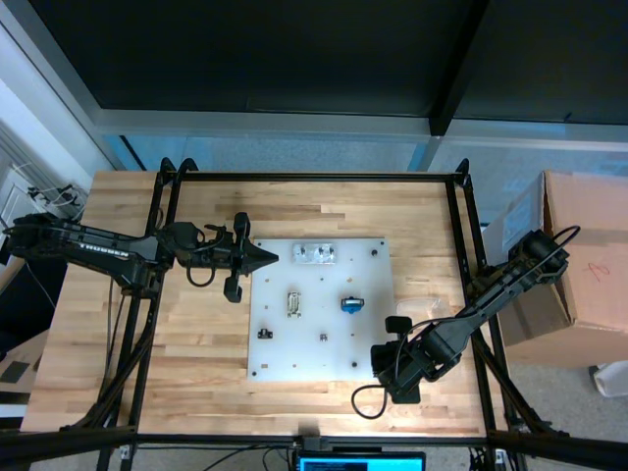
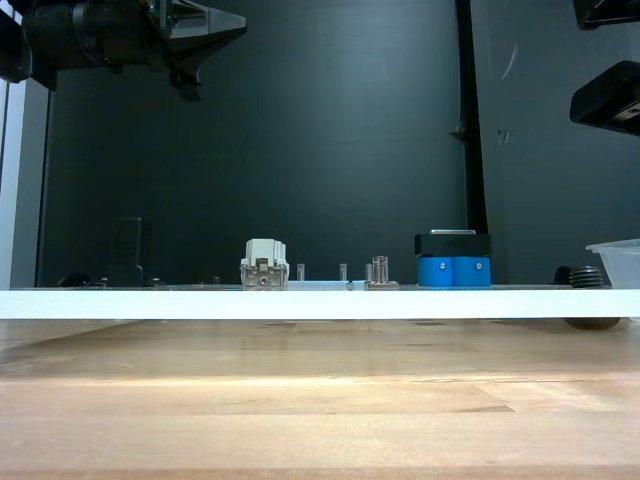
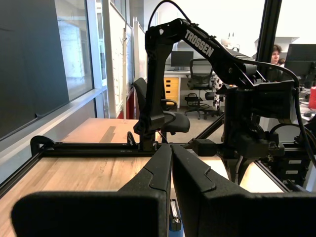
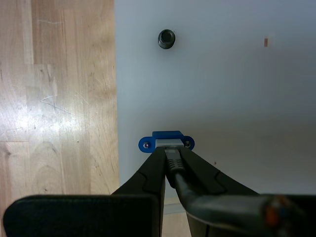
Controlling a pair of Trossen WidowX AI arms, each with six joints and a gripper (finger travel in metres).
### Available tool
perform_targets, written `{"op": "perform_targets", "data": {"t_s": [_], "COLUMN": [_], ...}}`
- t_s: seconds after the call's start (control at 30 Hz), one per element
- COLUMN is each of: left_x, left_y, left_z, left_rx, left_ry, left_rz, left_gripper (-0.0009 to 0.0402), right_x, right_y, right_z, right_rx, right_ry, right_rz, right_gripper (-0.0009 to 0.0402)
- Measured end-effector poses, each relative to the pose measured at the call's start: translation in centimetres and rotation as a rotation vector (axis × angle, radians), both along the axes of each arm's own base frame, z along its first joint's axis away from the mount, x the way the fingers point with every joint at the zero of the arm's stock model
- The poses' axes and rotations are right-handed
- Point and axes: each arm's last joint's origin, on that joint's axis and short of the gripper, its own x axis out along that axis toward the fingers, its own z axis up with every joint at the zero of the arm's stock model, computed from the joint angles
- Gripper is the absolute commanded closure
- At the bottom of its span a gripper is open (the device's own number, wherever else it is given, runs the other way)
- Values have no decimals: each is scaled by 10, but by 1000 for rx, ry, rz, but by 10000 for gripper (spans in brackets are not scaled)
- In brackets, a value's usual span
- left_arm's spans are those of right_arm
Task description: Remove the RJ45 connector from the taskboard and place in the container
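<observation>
Gripping the connector [image 4: 170,157] between its fingertips, the right pincer [image 4: 170,150] hangs above the near right corner of the board [image 1: 294,358]. The connector is held, not in its seat. A short cable [image 4: 195,200] trails back from it past the fingers, and its far end shows bare coloured wires. In the right wrist view the connector's tip lines up with the blue seat [image 4: 165,134], which lies beyond it on the white board. The high view, though, shows the pincer apart from that seat, and the low view shows the right arm well above the board. The container [image 1: 424,304], a clear tub, sits on the table [image 1: 196,343] just beside the board's right edge, between the board and the right arm.

The left pincer [image 3: 171,148] is clenched on nothing, its two fingers pressed flat together. It points inward over the board's far left edge, high above it and well apart from the seat and the connector. A pale grey block [image 2: 264,266] and a few small fittings stand on the board.
</observation>
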Motion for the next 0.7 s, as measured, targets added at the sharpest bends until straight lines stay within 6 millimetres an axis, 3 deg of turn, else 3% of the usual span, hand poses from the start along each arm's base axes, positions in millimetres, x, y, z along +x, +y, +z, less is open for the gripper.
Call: {"op": "perform_targets", "data": {"t_s": [0.7], "left_x": [0], "left_y": [0], "left_z": [0], "left_rx": [0], "left_ry": [0], "left_rz": [0], "left_gripper": [393], "right_x": [0], "right_y": [-1], "right_z": [3], "right_rx": [0], "right_ry": [8], "right_rz": [0], "right_gripper": [393]}}
